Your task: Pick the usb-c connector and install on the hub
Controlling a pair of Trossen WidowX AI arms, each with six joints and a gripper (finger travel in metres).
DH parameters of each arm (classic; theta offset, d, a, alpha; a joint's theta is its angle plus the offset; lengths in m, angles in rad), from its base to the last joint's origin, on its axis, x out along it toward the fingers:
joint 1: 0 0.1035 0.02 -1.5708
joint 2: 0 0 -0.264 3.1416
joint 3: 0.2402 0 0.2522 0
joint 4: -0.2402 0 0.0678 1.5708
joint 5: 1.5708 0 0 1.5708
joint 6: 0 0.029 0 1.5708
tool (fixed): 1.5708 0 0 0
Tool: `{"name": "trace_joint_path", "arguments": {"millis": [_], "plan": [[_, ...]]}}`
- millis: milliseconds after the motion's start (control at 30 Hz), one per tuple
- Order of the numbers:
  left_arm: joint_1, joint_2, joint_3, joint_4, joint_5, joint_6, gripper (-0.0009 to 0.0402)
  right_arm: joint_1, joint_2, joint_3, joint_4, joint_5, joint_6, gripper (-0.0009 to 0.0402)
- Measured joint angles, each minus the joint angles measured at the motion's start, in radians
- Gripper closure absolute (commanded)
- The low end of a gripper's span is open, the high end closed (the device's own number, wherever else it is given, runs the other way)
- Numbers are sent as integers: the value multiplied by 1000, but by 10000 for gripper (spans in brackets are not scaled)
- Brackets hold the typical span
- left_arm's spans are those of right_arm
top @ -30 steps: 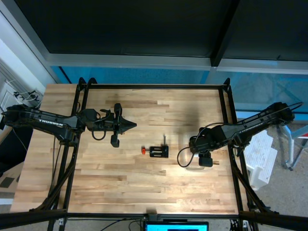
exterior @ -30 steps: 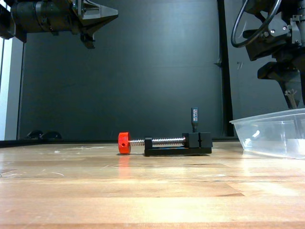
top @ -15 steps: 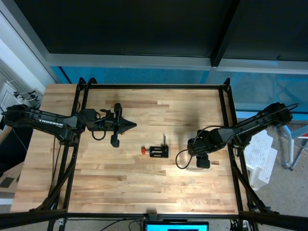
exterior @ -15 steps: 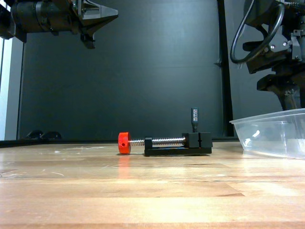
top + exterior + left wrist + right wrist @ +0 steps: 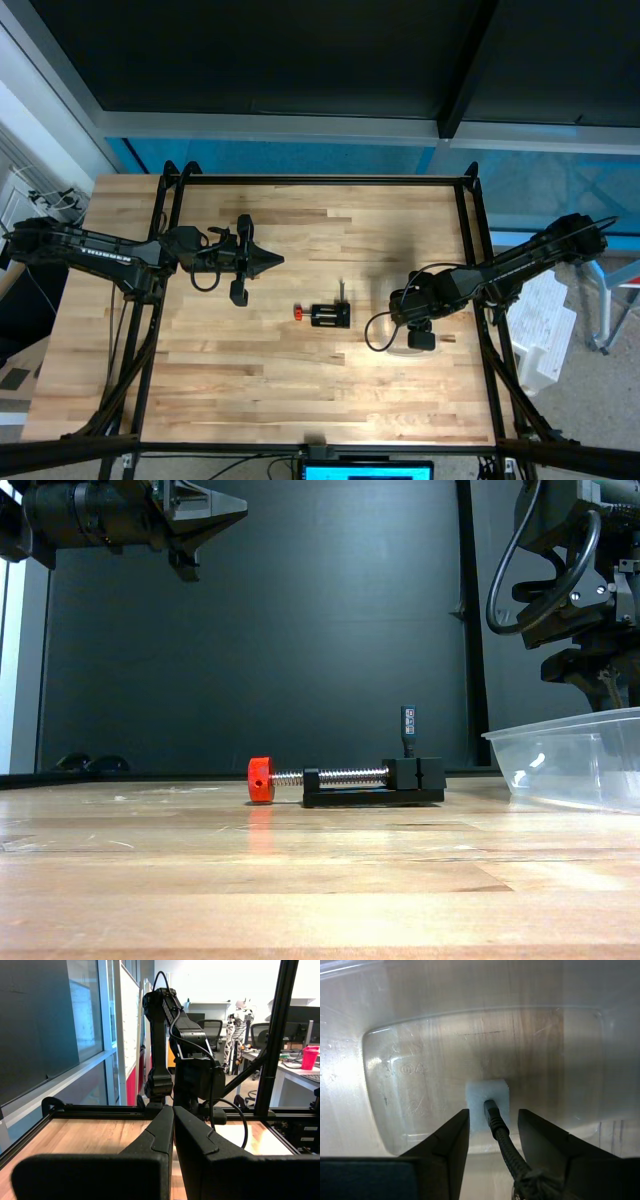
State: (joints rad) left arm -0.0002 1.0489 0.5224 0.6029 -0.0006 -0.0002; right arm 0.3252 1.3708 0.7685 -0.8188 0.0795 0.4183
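Right claw (image 5: 493,1115), jaws apart, straddles the connector (image 5: 491,1109) in the dish (image 5: 345,1060); left claw (image 5: 173,1108), jaws together, hangs high at left. We judge the connector light and stiff on a limp cable (image 5: 508,1153): grip its body.

— We see smooth pale wood on the desk (image 5: 250,390), matt black on the hub (image 5: 415,780).
— We see clear, scuffed plastic: the dish (image 5: 470,1035) under the right tool (image 5: 493,1112). The left tool (image 5: 173,1108), high above the desk, is matt black.
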Motion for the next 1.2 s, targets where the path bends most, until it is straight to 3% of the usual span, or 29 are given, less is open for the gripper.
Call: {"name": "trace_joint_path", "arguments": {"millis": [800,1200], "plan": [[0,0,0,0,0,0,393,0,-3,0,10,6,-4,395],[0,0,0,0,0,0,393,0,-3,0,10,6,-4,393]]}}
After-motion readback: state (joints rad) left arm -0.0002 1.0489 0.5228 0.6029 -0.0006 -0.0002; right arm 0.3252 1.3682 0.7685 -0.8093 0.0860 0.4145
